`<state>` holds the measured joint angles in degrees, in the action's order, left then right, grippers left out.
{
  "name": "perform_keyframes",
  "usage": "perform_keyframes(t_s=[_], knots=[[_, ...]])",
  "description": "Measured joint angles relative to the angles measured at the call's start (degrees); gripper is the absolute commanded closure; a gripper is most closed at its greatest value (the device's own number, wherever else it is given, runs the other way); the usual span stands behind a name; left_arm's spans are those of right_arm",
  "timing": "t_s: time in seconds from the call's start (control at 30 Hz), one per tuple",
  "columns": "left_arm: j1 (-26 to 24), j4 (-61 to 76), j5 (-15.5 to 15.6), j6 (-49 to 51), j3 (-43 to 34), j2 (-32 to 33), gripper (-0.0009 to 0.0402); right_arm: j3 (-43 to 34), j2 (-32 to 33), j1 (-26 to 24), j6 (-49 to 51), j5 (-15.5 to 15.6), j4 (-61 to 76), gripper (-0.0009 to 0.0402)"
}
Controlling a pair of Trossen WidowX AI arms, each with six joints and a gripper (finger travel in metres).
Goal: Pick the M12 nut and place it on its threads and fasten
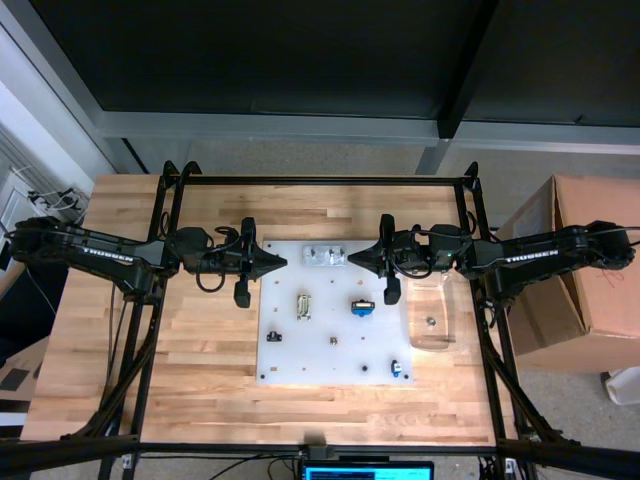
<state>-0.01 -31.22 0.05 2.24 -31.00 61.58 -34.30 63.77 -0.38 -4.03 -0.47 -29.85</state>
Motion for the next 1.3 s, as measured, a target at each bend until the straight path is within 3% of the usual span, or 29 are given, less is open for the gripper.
perform_keyframes(t_s=[0.37, 0.63, 0.93, 1.3], knots=[[0.00, 0.02, -0.02, 0.02, 0.00, 0.02, 0.0393, 0.00, -0.02, 0.02, -0.02, 0.07, 0.02, 0.0393], [0.00, 0.00, -0.02, 0.00, 0.00, 0.00, 0.0393, -0.22, -1.31, 0.04, 0.48, 6.45, 4.50, 0.0393], [0.00, 0.02, -0.02, 0.02, 0.00, 0.00, 0.0393, -9.60, -4.57, 0.79, 10.45, 6.73, 42.03, 0.0393], [0.00, 0.02, 0.00, 0.02, 0.00, 0.00, 0.0393, -23.93, -0.90, 6.78, 30.77, 6.29, 87.25, 0.0393]])
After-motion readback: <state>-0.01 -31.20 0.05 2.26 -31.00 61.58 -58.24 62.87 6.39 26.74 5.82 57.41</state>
